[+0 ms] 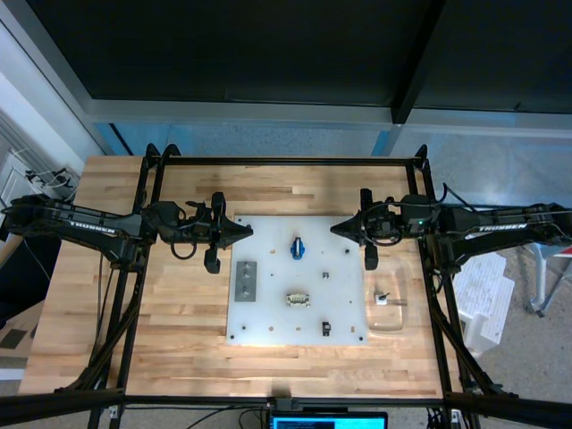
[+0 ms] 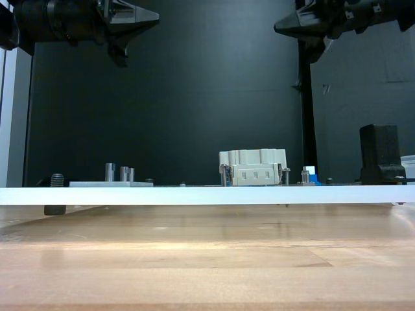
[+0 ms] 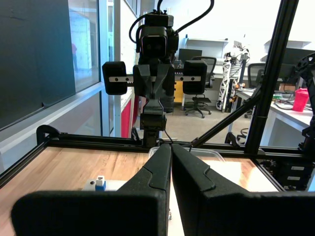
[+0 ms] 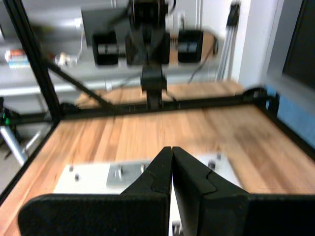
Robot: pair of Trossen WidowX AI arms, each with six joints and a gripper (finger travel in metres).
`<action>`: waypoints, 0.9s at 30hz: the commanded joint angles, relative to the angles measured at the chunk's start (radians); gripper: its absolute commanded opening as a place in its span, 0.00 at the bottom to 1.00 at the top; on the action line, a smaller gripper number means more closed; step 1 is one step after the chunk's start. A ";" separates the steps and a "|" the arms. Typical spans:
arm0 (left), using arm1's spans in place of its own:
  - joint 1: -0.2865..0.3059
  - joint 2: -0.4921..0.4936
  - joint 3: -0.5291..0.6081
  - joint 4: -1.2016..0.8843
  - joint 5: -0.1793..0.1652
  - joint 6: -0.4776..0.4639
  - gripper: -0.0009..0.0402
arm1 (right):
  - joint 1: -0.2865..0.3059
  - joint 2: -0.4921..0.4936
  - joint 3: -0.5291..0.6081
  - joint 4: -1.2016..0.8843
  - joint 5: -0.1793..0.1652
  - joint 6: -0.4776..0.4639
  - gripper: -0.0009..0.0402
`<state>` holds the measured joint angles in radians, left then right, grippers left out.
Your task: Pick the USB connector and install on taskboard
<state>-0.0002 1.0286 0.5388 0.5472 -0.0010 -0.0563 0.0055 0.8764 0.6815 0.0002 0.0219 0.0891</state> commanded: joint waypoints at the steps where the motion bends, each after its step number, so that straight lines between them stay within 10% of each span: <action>1: 0.000 0.000 0.000 0.000 0.000 0.000 0.02 | 0.008 0.000 0.051 -0.156 0.001 0.001 0.02; 27: 0.000 0.000 0.000 0.000 0.000 0.000 0.02 | 0.078 0.000 0.312 -0.994 0.018 0.068 0.02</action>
<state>-0.0002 1.0286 0.5388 0.5468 -0.0010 -0.0566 0.0723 0.8764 0.9897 -0.9760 0.0311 0.1528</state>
